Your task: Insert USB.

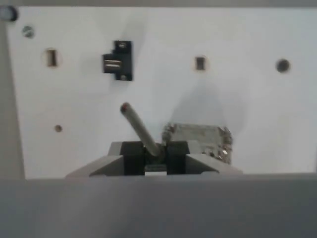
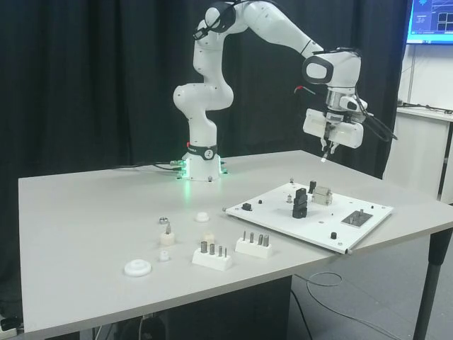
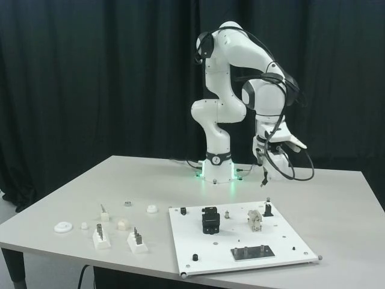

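Open air between the raised hand (image 2: 324,157) and white board (image 2: 279,216); black block (image 2: 300,202) and grey connector block (image 2: 323,195) upright there.

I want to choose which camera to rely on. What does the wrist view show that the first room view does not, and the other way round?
Only the wrist view shows the tool close up, shut on a thin grey rod, with the board's black socket seen from above. Only the first room view shows the whole white arm, the grey table and the small white peg blocks lying on it. Both show the white board and the metal connector block on it.
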Action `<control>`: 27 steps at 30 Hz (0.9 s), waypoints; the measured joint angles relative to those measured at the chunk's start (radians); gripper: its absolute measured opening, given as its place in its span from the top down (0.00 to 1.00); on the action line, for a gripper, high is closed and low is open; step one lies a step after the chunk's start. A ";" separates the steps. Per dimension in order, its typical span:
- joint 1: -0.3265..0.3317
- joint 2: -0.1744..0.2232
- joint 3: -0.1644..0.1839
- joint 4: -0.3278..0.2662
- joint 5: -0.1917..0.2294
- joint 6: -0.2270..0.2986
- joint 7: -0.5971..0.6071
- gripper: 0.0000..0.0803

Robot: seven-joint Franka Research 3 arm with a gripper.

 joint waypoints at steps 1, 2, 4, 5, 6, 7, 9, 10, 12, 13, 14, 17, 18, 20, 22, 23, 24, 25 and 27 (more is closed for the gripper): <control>0.000 0.000 0.000 0.000 0.005 -0.006 -0.015 0.89; 0.000 0.000 0.000 0.000 0.010 -0.012 -0.024 0.89; 0.000 0.000 -0.001 -0.001 0.018 -0.020 -0.028 0.89; 0.000 0.000 -0.002 -0.002 0.021 -0.022 -0.028 0.89; 0.000 0.000 -0.002 -0.004 0.024 -0.024 -0.029 0.89; 0.000 0.000 -0.003 -0.005 0.027 -0.025 -0.031 0.89; 0.000 0.000 -0.003 -0.009 0.033 -0.029 -0.041 0.89; 0.000 0.001 -0.004 -0.011 0.037 -0.031 -0.047 0.89; 0.000 0.001 -0.005 -0.016 0.050 -0.033 -0.062 0.89; 0.000 0.001 -0.005 -0.019 0.058 -0.033 -0.073 0.89; 0.000 0.001 -0.006 -0.022 0.067 -0.033 -0.083 0.89; 0.000 0.001 -0.010 -0.033 0.098 -0.029 -0.132 0.89; 0.000 0.001 -0.011 -0.036 0.109 -0.026 -0.149 0.89; 0.000 0.001 -0.015 -0.045 0.133 -0.016 -0.181 0.89; 0.000 0.001 -0.018 -0.056 0.156 -0.004 -0.211 0.89; 0.000 0.001 -0.020 -0.062 0.167 0.003 -0.229 0.89; 0.000 0.001 -0.021 -0.068 0.177 0.010 -0.245 0.89; 0.000 0.001 -0.022 -0.073 0.187 0.016 -0.259 0.89; 0.000 0.001 -0.025 -0.086 0.205 0.029 -0.285 0.89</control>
